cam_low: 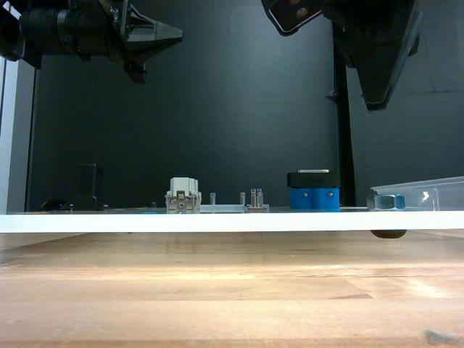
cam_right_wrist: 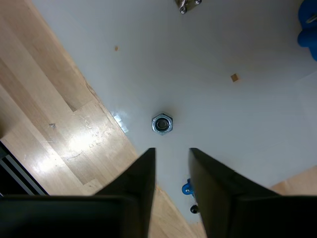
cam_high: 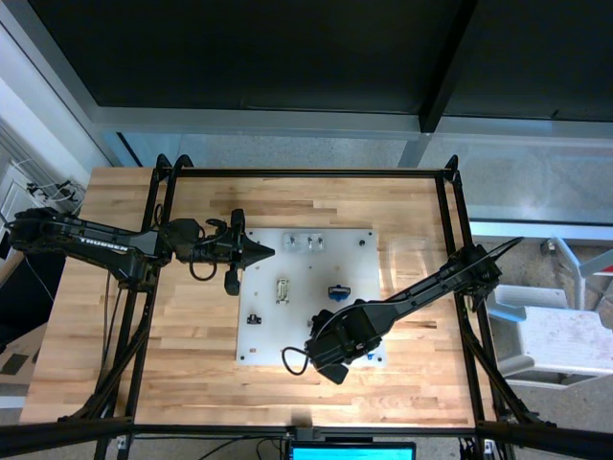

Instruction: Unfasten the M12 fastener and place in the container

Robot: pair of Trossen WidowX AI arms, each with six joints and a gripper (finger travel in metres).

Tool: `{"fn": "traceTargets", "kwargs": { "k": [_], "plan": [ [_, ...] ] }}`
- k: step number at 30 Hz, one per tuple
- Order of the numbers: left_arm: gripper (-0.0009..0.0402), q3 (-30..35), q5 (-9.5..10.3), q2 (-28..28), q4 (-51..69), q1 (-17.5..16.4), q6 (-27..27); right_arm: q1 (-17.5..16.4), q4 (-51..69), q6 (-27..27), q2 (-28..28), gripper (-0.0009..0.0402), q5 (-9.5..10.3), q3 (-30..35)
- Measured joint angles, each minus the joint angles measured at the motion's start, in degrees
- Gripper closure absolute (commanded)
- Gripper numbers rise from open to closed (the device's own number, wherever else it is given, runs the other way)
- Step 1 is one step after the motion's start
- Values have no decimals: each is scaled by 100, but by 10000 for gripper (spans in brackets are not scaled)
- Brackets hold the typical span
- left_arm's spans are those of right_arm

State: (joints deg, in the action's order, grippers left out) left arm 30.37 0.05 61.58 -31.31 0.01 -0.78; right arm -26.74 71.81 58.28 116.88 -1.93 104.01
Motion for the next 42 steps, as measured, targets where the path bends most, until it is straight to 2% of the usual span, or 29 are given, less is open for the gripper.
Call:
{"fn": "traceTargets", "kwargs": {
  "k": [6, 12, 42],
  "plan": [
    [393, 0, 0, 0, 2, 0, 0, -17, -24, 33, 125, 175, 48, -83],
    [393, 0, 0, 0, 0, 0, 0, -20, -234, 0, 343, 134, 66, -83],
    [393, -2, 0, 0, 2, 0, 0, 13, -1126, -13, 372, 130, 2, -901]
  ]
}}
